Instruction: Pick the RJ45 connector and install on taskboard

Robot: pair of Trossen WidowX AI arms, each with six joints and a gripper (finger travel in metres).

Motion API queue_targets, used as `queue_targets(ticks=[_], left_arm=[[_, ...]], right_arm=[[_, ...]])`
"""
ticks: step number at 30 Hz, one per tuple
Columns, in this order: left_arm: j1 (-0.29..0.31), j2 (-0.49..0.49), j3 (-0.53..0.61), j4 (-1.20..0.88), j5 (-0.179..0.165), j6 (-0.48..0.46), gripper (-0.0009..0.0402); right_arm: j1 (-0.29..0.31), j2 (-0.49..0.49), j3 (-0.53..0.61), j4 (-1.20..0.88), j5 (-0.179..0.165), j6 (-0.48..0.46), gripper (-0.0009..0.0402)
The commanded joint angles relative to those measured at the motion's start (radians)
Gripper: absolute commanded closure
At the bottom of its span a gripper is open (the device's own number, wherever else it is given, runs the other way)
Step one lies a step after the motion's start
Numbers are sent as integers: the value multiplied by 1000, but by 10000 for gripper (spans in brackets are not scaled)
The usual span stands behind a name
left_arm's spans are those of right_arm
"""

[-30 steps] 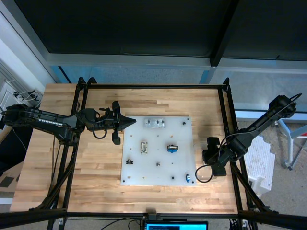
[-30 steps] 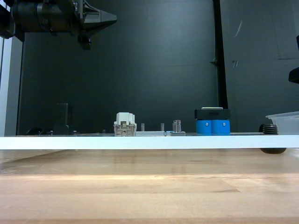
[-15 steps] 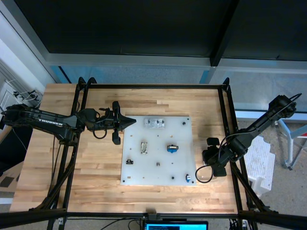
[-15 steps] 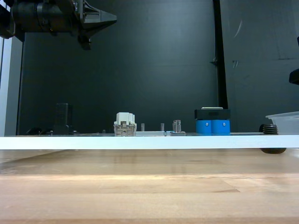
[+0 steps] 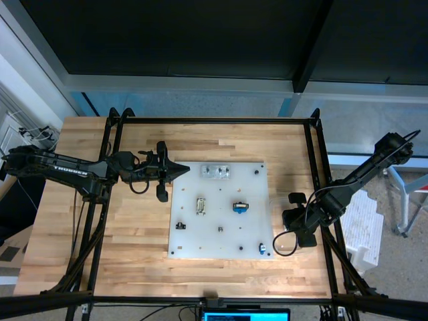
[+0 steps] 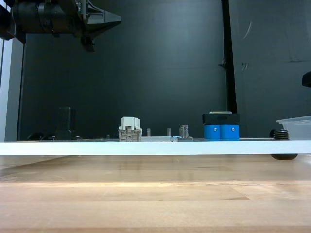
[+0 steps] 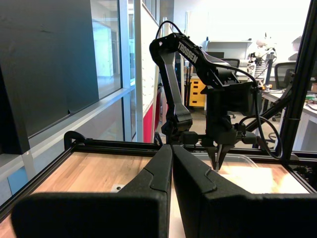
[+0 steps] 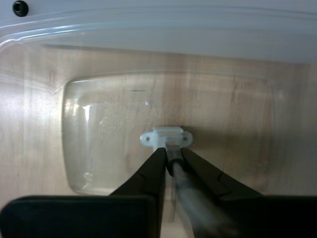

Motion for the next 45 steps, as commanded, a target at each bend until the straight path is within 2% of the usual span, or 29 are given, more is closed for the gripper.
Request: queue_targets(ticks=[1, 13, 30, 36, 45], left_arm=[[0, 0, 0, 0, 0, 0, 393], [0, 0, 0, 0, 0, 0, 393], [0, 0, 0, 0, 0, 0, 393], [0, 0, 0, 0, 0, 0, 393], [0, 0, 0, 0, 0, 0, 393]], right_arm=[[0, 0, 9, -9, 0, 2, 394], [2, -8, 60, -61, 1, 2, 393], [2, 2, 255, -170, 1, 10, 393], [2, 63, 301, -171, 8, 75, 393], [5, 245, 422, -164, 10, 99, 393]])
